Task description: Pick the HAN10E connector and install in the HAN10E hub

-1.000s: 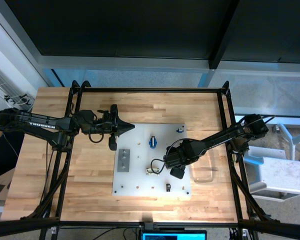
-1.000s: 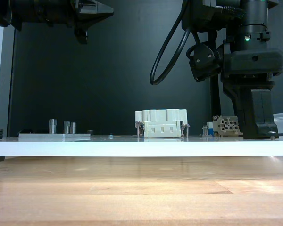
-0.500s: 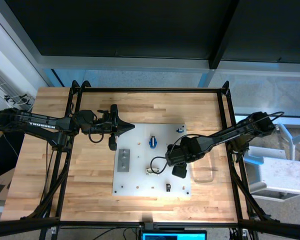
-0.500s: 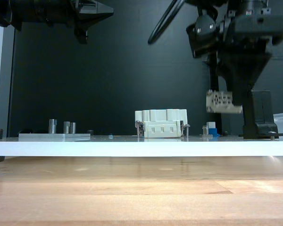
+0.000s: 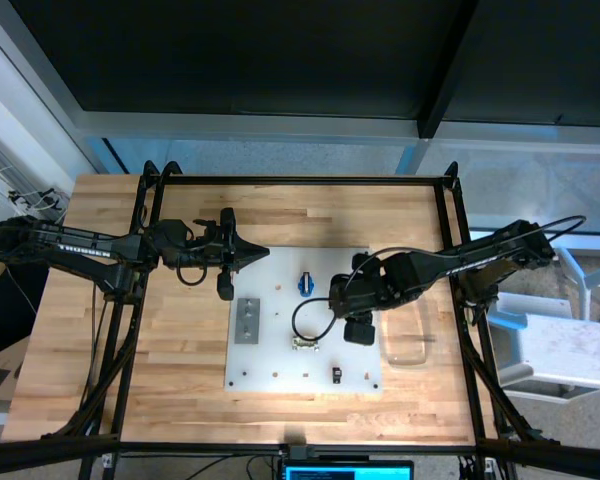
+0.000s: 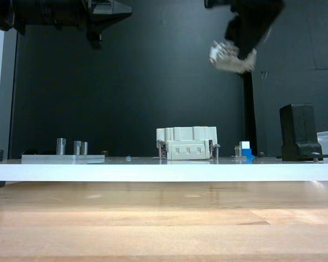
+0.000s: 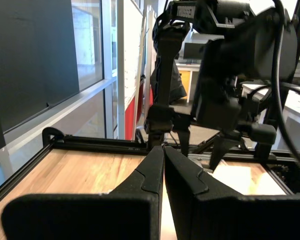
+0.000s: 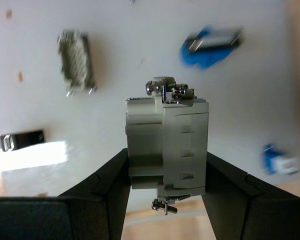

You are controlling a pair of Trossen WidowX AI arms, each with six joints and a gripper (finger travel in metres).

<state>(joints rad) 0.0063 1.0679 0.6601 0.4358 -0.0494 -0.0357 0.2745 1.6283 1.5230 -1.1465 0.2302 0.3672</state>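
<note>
Right claw (image 8: pixel 166 159): pinching plug by its sides; high over board's right half.
Plug (image 6: pixel 228 55): pale grey block, in the air, tilted, well above socket.
Socket (image 5: pixel 305 344): on white board (image 5: pixel 270 372), mid-width, nr near edge.
Left claw (image 7: pixel 163 150): fingers pressed together; above board's far left corner.

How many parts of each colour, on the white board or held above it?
Blue parts: 2
Grey block: 1
Black part: 1
Beige: 2, HAN10E hub on the board, HAN10E connector in the right gripper above it
Total: 6
Left gripper: shut, raised, left of the hub.
</note>
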